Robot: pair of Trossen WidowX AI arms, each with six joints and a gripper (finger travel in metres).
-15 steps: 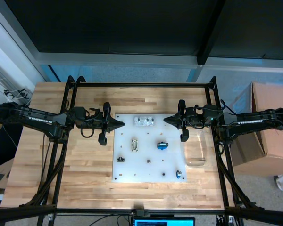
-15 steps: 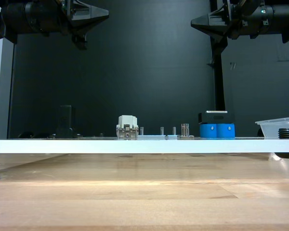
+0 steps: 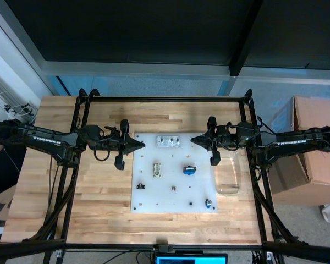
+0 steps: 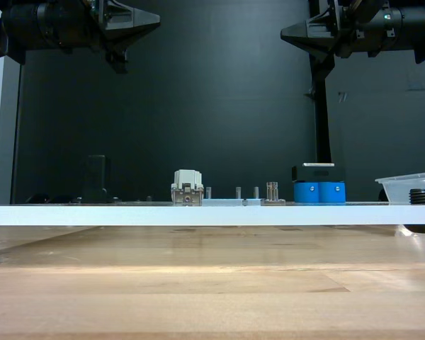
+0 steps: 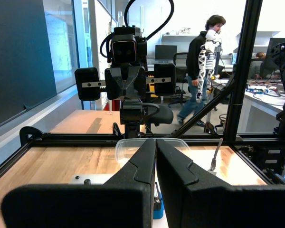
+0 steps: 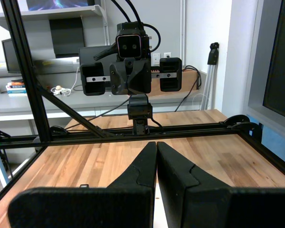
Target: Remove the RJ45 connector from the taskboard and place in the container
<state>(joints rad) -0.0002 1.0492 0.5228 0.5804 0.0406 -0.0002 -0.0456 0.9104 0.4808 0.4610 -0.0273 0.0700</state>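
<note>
The white taskboard [image 3: 148, 198] lies on the table with several small parts seated in it. The silver part at its far edge [image 3: 168, 142] looks like the RJ45 connector, sitting in its seat with nothing touching it. My left gripper [image 3: 142, 145] hovers high over the board's left edge, shut and holding nothing; it is also in the low view [image 4: 156, 23]. My right gripper [image 3: 193, 141] hangs high over the far right of the board, shut and holding nothing, and the low view shows it too [image 4: 285, 32]. Both wrist views show the fingers pressed together, left gripper [image 5: 156, 141] and right gripper [image 6: 156, 144].
A clear plastic container [image 3: 229, 175] stands just right of the board. On the board sit a beige connector [image 3: 157, 169], a blue part [image 3: 188, 169], a small black part [image 3: 140, 186] and a small part near the front right corner [image 3: 209, 203]. A black frame [image 3: 165, 99] rings the table.
</note>
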